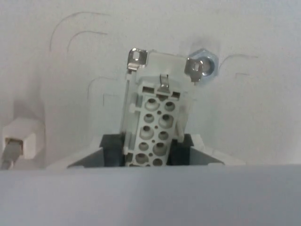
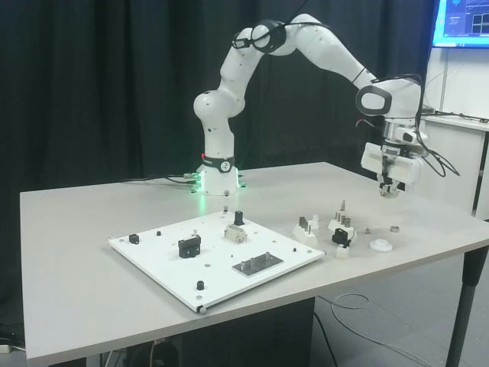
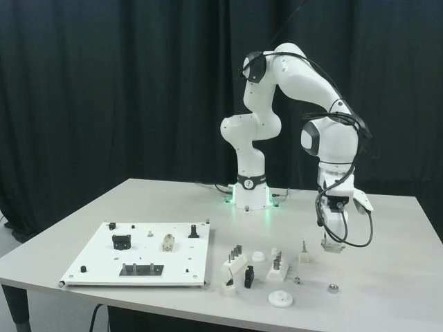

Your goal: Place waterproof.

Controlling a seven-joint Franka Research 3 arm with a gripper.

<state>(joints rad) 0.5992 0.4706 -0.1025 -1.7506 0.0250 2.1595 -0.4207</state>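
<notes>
Clamped between the black fingertips of the hand [image 1: 146, 153], a grey-white rectangular plastic connector block with rows of round pin holes [image 1: 153, 129] fills the middle of the wrist view; this appears to be the waterproof part. Its metal clips point away from the camera, and it sits slightly tilted in the grip. Below it lies the grey tabletop [image 2: 92, 229], with a steel hex nut [image 1: 203, 63] and a small white plastic plug [image 1: 21, 139] nearby.

From the room, the white arm [image 3: 325, 145] holds the hand above the tabletop, well apart from the white square assembly board [image 2: 153, 256] and beyond the cluster of loose white fixtures [image 2: 325, 229].

Judged procedure: carry the connector across to the board at a height that clears the fixtures. Correct the tilt before descending, so the block meets its seat squarely. Lower slowly, and release only once the block is fully supported. Which seat receives it cannot be told from here.
</notes>
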